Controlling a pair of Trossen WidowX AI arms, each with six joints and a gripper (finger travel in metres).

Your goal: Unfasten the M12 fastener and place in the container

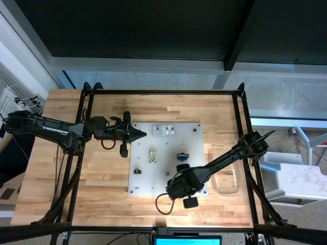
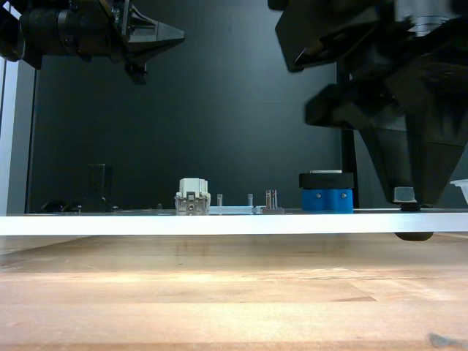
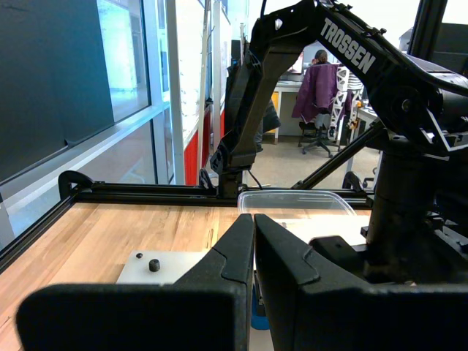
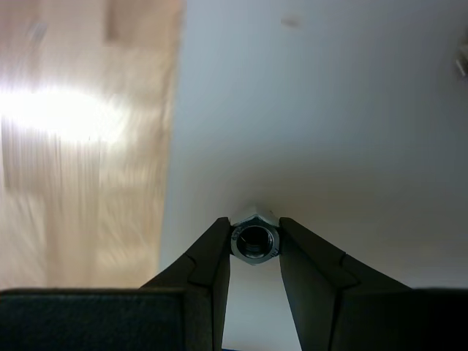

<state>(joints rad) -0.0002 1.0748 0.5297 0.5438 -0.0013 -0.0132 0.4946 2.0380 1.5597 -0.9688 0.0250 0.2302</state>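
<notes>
The small silver M12 nut (image 4: 254, 241) sits between the fingertips of my right gripper (image 4: 254, 228), which is shut on it just over the white board (image 4: 329, 131). In the low view the nut (image 2: 403, 194) sits low at the board's near right, with a dark stub right beneath it. I cannot tell whether it still sits on its stud. In the high view my right gripper (image 1: 170, 192) covers that spot. The clear container (image 1: 227, 179) stands to the right of the board and looks to hold nothing. My left gripper (image 1: 141, 134) hovers shut at the board's far left edge.
On the white board (image 1: 153, 178) stand a cream connector (image 1: 152, 155), a blue connector (image 1: 182, 156) and a clear part (image 1: 164, 130). A black frame (image 1: 163, 92) rims the wooden table. The right arm (image 1: 230, 155) slants across the board's right edge.
</notes>
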